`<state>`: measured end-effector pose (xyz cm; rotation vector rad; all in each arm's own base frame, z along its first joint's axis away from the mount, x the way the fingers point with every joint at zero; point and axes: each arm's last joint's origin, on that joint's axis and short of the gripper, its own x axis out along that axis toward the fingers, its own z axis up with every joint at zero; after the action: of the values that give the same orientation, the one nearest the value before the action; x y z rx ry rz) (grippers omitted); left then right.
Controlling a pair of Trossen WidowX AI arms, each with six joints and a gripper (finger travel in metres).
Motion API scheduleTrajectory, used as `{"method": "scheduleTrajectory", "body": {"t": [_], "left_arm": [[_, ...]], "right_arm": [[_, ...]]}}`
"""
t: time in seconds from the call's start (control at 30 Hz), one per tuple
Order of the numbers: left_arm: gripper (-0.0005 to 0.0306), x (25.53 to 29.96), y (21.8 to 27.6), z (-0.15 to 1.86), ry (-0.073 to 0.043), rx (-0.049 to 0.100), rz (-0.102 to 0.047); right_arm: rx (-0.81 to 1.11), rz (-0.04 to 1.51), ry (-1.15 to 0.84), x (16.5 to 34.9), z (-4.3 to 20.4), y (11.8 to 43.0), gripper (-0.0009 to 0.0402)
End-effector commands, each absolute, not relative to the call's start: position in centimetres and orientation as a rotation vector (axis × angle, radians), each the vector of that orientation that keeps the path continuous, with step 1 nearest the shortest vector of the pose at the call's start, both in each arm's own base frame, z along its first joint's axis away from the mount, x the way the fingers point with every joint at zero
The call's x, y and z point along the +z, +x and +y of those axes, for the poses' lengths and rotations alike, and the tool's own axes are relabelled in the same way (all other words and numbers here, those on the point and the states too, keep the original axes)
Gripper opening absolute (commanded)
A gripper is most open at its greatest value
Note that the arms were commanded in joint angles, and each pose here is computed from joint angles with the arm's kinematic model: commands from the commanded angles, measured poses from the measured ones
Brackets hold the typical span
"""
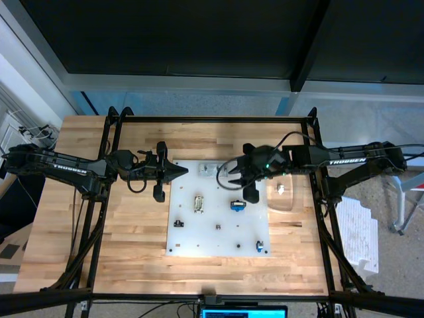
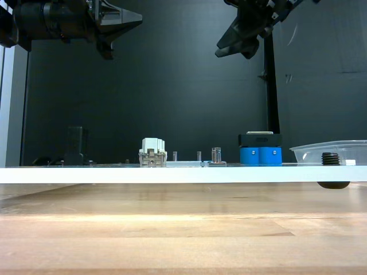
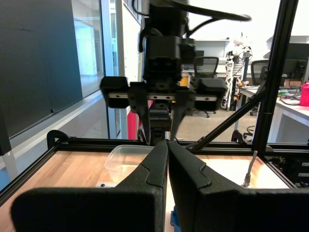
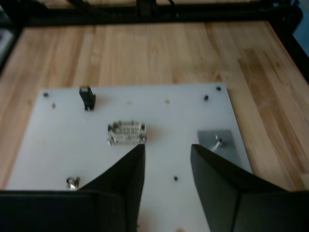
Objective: Pick the RJ45 connector and install on taskboard
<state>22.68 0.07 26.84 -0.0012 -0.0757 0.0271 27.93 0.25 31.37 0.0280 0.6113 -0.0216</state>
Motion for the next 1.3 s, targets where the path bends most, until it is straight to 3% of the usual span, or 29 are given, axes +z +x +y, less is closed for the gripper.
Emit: {"method": "scheduleTrajectory", "body": {"t": [0.03, 0.27, 0.83, 1.3], "left_arm": [[0.0, 26.85, 22.69, 0.07, -0.001, 0.027, -0.076], [0.0, 26.85, 22.69, 0.07, -0.001, 0.027, -0.076], [0.0, 26.85, 22.69, 0.07, -0.001, 0.027, -0.076], [0.0, 26.85, 22.69, 0.07, -0.001, 0.027, -0.076]], "right_arm": [[0.017, 0.551, 0.053, 31.3, -0.6, 27.8, 0.008], [0.029, 0.466, -0.016, 31.9, -1.2, 27.2, -0.0003], [0.012, 0.159, -0.019, 31.0, -1.5, 25.7, 0.0], [0.014, 0.008, 0.019, 29.4, -1.4, 24.8, 0.0]]}}
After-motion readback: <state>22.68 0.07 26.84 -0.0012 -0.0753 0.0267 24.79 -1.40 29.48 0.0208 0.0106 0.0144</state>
